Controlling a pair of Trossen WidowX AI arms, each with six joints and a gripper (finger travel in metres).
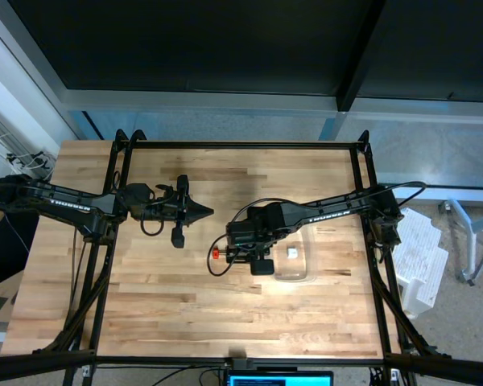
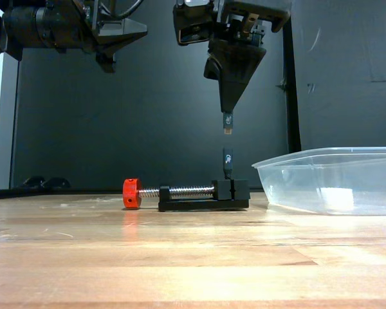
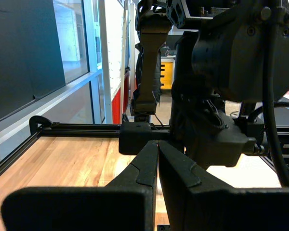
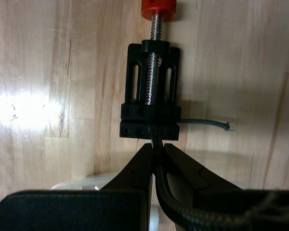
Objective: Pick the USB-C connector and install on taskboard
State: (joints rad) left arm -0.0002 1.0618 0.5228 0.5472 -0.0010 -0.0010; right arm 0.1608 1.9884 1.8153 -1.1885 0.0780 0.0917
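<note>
A pale wooden worktop (image 1: pixel 145 305) inside a black frame, with two black robot arms reaching inward. White lettering (image 1: pixel 64 206) along the left arm reads TROSSEN, and the same word runs along the right arm. The left hand (image 1: pixel 205 211) hangs high above the wood at about 10 o'clock from the taskboard, its fingers pressed together and holding nothing. The taskboard (image 2: pixel 231 192), a small black block, lies near the middle of the worktop. A bare metal screw thread (image 2: pixel 186 191) runs out to an orange-red knob (image 2: pixel 132 193) at its 9 o'clock end. The right hand (image 2: pixel 228 108) points straight down over the block's 3 o'clock end, fingers clamped on the USB-C connector (image 2: pixel 228 122). This thin dark piece hangs from the fingertips, its braided cord running back between the fingers. Directly beneath it, with a clear gap between, a similar dark stub (image 2: pixel 228 159) stands upright on the block. Both carry a small pale mark that cannot be read. A clear plastic tray (image 2: pixel 321 174) sits just beside the block at 3 o'clock, holding a small white square piece (image 1: pixel 292 252).
</note>
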